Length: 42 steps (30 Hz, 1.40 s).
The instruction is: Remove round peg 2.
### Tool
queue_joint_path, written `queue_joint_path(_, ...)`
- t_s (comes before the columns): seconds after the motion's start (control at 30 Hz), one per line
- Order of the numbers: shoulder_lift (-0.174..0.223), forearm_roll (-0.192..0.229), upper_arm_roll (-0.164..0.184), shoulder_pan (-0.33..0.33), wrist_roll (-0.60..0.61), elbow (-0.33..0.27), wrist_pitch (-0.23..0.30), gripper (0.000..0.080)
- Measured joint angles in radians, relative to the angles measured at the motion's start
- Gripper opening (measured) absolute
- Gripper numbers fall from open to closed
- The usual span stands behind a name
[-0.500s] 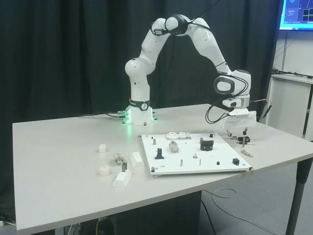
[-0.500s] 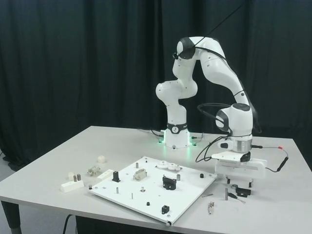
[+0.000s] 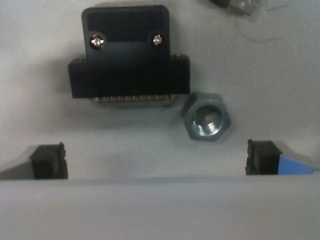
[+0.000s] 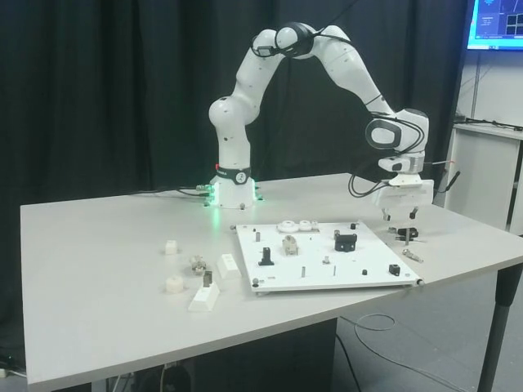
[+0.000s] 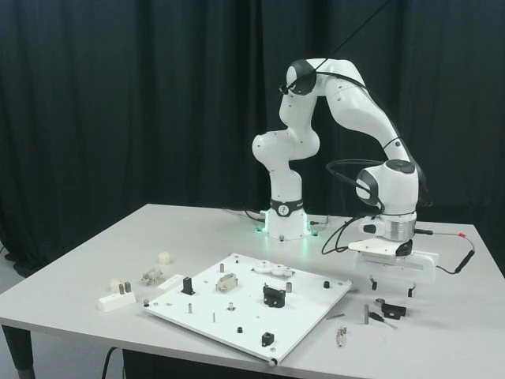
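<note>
Pegs stood upright on the white assembly board (image 4: 327, 260), which lay near the front edge of the grey table (image 4: 98, 245); several short grey pins rose from it, and which one counted as round peg 2 could not be told from these views. One candidate, a slim grey pin (image 4: 303, 269), stood near the board's middle toward its front edge. Such a peg looked like small stiff metal, light and smooth, so it would probably slip unless the pads pinched it squarely on the exposed shank, and it would want a straight upward pull.

Off the board, beyond its right-hand edge, the gripper (image 4: 400, 214) hung above the bare tabletop. The wrist view showed its two black fingertips (image 3: 48, 161) set wide apart with nothing between them, so the claw was well open and empty. Below it lay a black D-sub connector (image 3: 129, 55) with two screws in its back, and a grey hex nut (image 3: 205, 117) just beside the connector's pin face, perhaps touching it.

Hidden matters: the peg holes themselves, any labels on the board, and how deep each pin sat. A small item at the wrist picture's border was cut off and unidentifiable.
</note>
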Motion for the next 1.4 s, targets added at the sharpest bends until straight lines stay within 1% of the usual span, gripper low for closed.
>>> queue_joint_path(0.37, 0.0, 0.0, -0.002, 0.003, 0.004, 0.016, -0.029, 0.08)
queue_joint_path(1.4, 0.0, 0.0, -0.008, 0.004, 0.004, 0.023, -0.034, 0.08)
